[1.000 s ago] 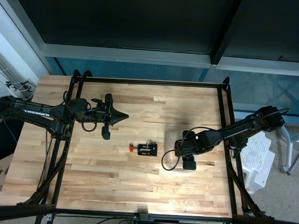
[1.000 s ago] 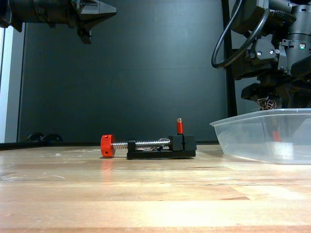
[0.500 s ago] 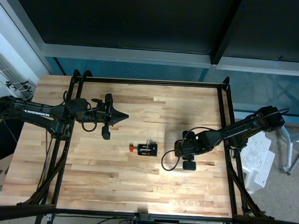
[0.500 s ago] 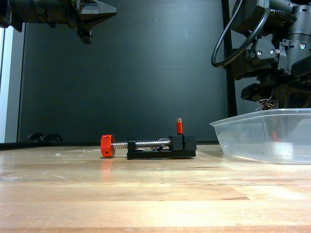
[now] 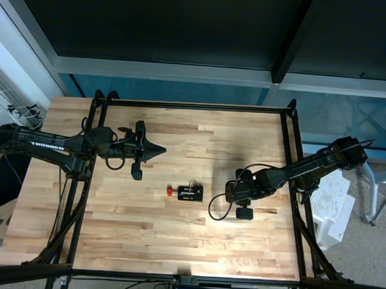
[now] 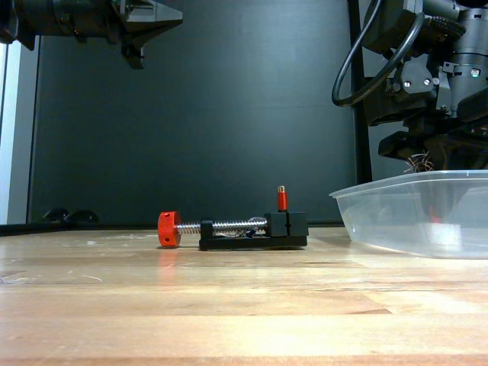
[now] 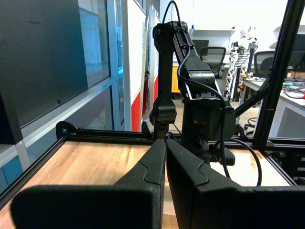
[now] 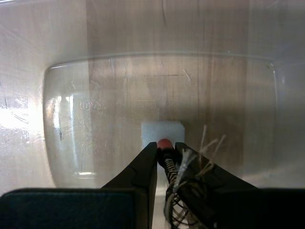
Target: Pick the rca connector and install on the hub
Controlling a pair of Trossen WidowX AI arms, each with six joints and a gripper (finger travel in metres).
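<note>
The hub (image 5: 189,193) is a small black block with a red-orange knob on a silvery screw, lying mid-table; in the low view the hub (image 6: 252,229) carries a short red pin on top. My right gripper (image 8: 165,149) hangs over the clear tray, to the right of the hub (image 5: 243,201). It is shut on the rca connector (image 8: 165,143), a red-tipped plug with a coiled shank and frayed wires. My left gripper (image 7: 165,143) is shut on nothing and held high at the back left (image 5: 161,150), far from the hub.
A clear plastic tray (image 6: 381,210) stands right of the hub, beneath the right gripper; its wall (image 8: 66,119) curves around a small white square piece (image 8: 162,130). Black frame rails (image 5: 194,106) border the table at the back and sides.
The right gripper has shifted very slightly over the tray, still holding the connector. The left arm and the hub have not moved.
</note>
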